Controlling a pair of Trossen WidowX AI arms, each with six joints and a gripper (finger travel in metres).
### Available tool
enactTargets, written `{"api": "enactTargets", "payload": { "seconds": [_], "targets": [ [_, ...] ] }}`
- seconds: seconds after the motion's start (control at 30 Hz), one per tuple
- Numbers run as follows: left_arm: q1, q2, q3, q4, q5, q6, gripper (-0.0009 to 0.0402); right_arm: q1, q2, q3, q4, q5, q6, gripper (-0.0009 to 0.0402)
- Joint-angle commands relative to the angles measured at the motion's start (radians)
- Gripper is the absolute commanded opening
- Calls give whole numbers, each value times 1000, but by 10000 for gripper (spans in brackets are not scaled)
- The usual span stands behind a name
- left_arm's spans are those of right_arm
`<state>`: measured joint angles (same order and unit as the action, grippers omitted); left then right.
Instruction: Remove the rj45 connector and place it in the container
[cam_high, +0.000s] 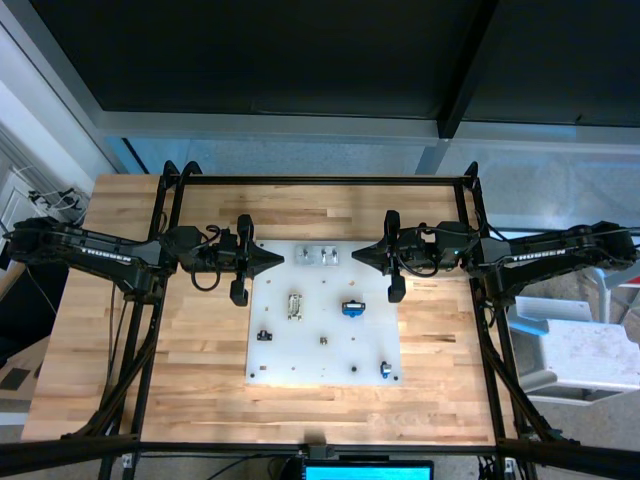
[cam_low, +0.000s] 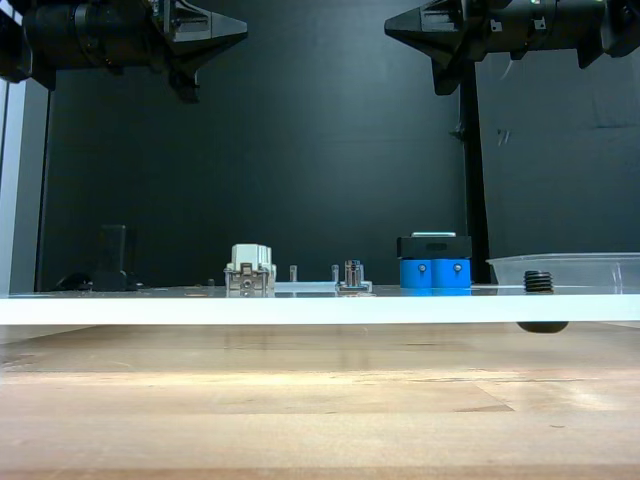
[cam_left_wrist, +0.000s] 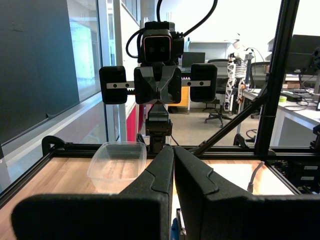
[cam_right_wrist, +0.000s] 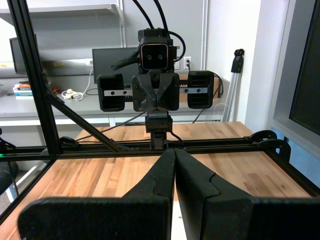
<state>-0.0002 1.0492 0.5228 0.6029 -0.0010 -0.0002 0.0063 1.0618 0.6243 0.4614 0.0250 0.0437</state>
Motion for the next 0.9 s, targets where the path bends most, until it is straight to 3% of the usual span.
{"api": "enactTargets", "payload": {
  "seconds": [0.03,0.9],
  "targets": [
    [0,0,0,0,0,0,0,0,0,0,0,1,0,0],
    [0,0,0,0,0,0,0,1,5,0,-2,-2,38,0]
  ]
}}
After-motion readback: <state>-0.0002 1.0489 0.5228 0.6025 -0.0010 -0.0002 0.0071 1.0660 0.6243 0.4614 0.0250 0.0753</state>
